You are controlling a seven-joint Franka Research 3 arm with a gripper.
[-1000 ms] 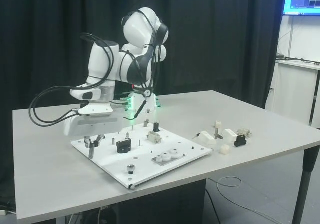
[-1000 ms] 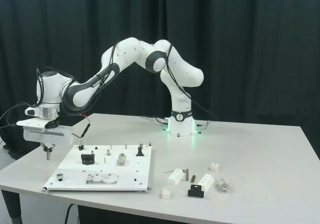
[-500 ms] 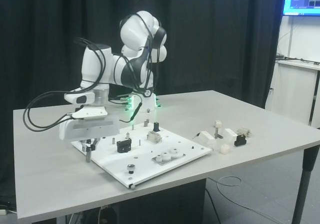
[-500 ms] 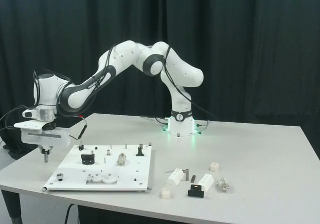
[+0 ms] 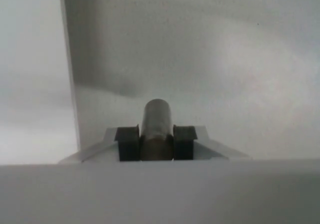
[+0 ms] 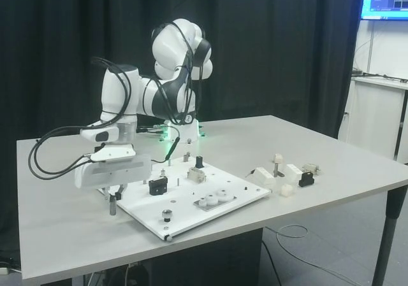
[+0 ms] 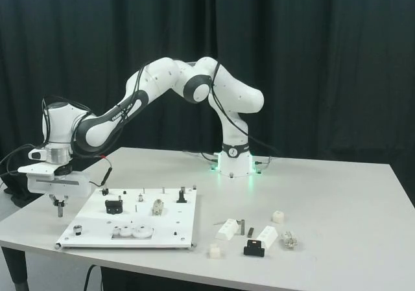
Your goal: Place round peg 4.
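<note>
1. The peg (image 5: 156,126) is a short grey cylinder with a rounded end.
2. It is clamped between the black jaws.
3. It hangs upright above the tabletop (image 6: 64,235), just beside the white board's (image 6: 210,216) edge.

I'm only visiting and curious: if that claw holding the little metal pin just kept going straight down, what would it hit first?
Probably the bare grey table. The gripper points straight down, holding the pin, and hangs just off the white board's edge. Depth is hard to judge, so it could clip that edge.
</note>
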